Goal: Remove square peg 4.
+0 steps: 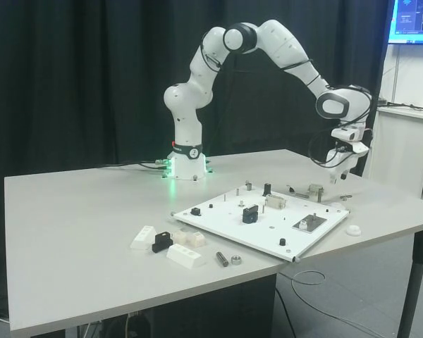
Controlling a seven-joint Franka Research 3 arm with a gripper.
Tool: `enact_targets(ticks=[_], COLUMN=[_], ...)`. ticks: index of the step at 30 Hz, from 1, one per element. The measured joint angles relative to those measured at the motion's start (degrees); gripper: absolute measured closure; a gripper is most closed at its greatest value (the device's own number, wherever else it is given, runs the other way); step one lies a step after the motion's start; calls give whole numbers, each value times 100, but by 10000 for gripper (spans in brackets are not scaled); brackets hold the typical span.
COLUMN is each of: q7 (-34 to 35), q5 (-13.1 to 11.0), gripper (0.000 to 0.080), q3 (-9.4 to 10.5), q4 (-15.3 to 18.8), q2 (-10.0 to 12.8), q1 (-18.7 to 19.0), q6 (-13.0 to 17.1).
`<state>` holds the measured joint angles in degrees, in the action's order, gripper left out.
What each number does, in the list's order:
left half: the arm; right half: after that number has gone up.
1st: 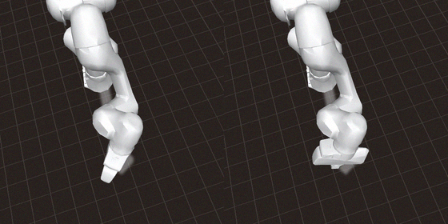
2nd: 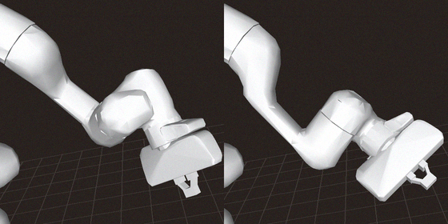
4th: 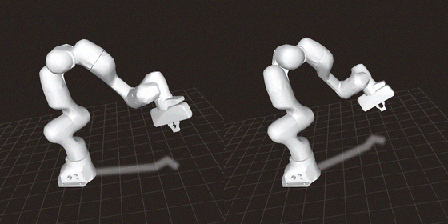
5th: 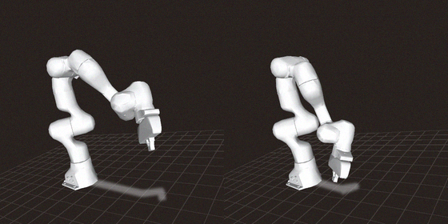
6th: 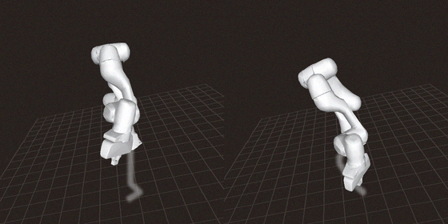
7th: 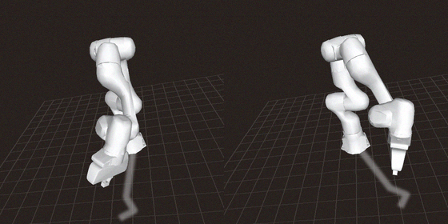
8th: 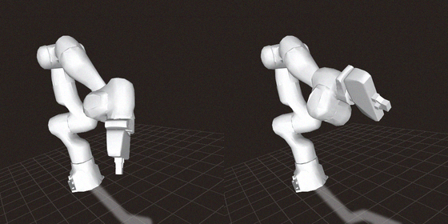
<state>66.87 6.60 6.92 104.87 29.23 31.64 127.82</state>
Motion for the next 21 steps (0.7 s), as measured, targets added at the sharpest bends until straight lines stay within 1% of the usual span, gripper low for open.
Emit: enact_targets(ticks=[6, 11, 21], q7=[1, 1, 1], q5=[-10, -22, -23], gripper=[3, 3, 3], q3=[-58, -130, -269], q4=[-194, -320, -462], q2=[-44, -63, -69], q1=[57, 124, 241], q6=[-341, -536, -731])
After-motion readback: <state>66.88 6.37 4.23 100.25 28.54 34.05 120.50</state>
